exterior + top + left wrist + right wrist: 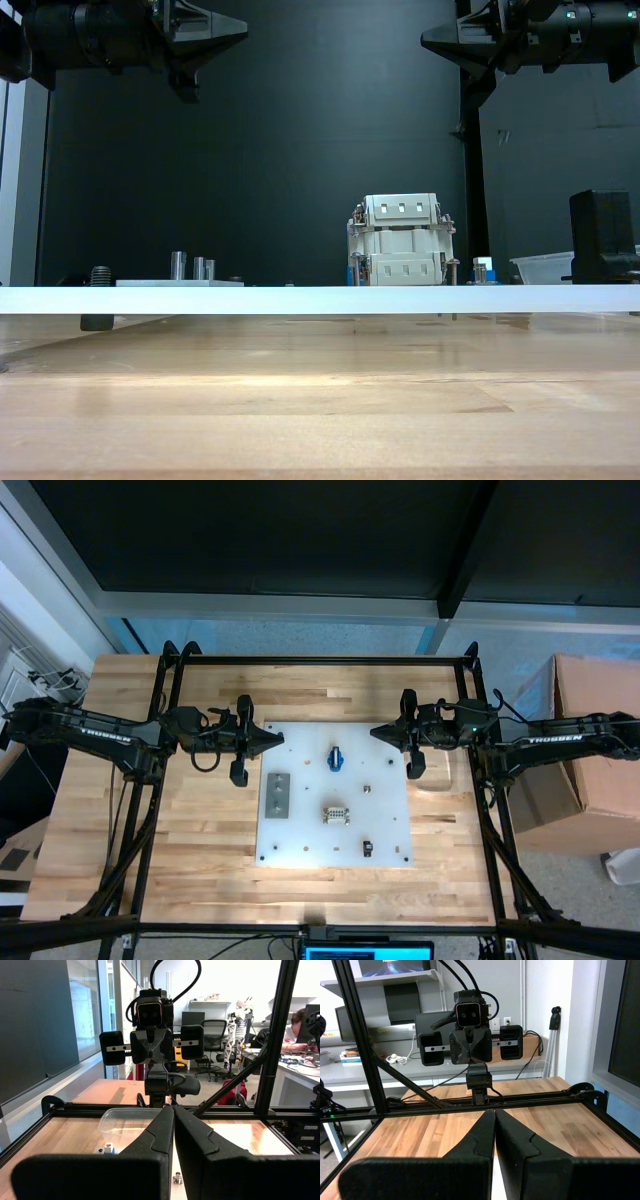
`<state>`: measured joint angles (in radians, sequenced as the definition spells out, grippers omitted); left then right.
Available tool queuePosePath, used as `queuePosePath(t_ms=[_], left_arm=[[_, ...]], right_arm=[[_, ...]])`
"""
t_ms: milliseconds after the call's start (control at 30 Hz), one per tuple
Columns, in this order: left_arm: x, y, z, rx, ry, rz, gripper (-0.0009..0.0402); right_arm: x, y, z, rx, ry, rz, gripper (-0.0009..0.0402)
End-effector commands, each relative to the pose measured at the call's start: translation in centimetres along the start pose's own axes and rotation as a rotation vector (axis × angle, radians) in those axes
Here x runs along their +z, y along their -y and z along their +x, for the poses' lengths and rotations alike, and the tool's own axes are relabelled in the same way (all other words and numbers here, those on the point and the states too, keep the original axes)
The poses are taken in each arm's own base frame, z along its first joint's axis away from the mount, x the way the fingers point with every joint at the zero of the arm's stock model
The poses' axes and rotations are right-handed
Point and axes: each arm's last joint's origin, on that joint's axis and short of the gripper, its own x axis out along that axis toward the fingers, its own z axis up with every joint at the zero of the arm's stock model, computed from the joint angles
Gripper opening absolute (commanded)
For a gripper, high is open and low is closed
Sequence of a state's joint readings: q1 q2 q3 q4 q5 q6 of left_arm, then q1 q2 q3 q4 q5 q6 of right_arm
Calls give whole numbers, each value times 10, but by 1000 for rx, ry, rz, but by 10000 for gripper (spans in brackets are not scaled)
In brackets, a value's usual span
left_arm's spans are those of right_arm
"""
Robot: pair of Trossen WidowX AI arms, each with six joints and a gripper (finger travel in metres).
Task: Remove the HAN10E connector from the taskboard and place in the container
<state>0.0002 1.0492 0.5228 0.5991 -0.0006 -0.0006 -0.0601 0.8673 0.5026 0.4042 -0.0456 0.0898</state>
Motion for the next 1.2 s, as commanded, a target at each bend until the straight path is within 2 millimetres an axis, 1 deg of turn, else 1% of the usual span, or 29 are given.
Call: queuePosePath(t_ms=[33,367,467,567,767,900,1067,1200], left_arm=[[0,0,0,0,0,0,0],[0,0,0,0,0,0,0],[0,0,0,0,0,0,0],[0,0,0,0,0,0,0],[0,0,0,-1,0,0,0],[0,0,0,0,0,0,0],[0,0,0,0,0,0,0],[0,0,0,0,0,0,0]], right_arm=[[0,0,0,2,0,3,0],[0,-1,0,4,-2,6,0],[1,-2,0,31,-12,9,0],[3,-5,2,37,-73,21,0],[10,-25,8,70,-185,29,0],[12,-44,15,41,-296,9,0],[14,-67,29,51,-408,12,0],[14,-79,43,59,-512,22,0]])
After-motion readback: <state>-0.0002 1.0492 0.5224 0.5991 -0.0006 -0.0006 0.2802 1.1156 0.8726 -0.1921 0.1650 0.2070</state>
